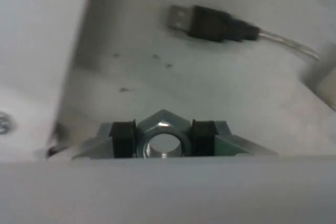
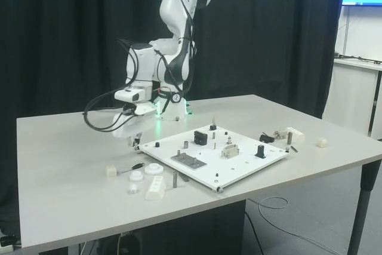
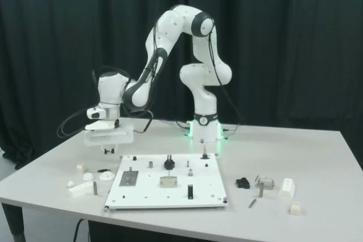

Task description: Place bolt 4.

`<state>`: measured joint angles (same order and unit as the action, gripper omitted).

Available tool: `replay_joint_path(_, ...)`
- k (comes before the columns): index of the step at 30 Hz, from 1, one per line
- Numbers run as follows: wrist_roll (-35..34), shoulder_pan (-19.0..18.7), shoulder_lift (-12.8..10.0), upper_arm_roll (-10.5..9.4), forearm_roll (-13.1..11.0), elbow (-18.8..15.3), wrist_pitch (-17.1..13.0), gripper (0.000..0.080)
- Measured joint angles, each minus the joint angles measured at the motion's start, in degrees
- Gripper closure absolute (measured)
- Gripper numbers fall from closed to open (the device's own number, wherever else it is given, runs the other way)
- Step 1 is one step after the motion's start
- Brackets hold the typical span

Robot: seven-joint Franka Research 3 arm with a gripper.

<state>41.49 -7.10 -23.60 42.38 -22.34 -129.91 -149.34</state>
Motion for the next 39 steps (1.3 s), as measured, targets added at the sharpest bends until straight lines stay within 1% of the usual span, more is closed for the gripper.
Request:
replay_joint_path(7, 0.0, 1.8, -4.1, -1.14, -4.5, 3.2, 0.3, 0.0578)
replay_joint_path(12, 0.0, 3.7, -6.2, -2.51, -6.3, 5.1, 0.6, 0.0578)
replay_joint_path(21, 0.1, 7.1, -8.4, -4.91, -6.5, 7.8, 1.9, 0.0578)
replay_joint_path(32, 0.3, 10.2, -9.9, -7.41, -6.6, 9.3, 3.3, 0.0578)
replay_joint_path(33, 0.3, 10.4, -10.0, -7.57, -6.6, 9.3, 3.3, 0.0504)
replay_joint_path(37, 0.7, 10.8, -10.3, -7.89, -6.6, 9.5, 3.3, 0.0504)
replay_joint_path(38, 0.9, 10.9, -10.3, -7.94, -6.6, 9.5, 3.3, 0.0173)
replay_joint_path(39, 0.9, 10.9, -10.3, -7.98, -6.6, 9.5, 3.3, 0.0173)
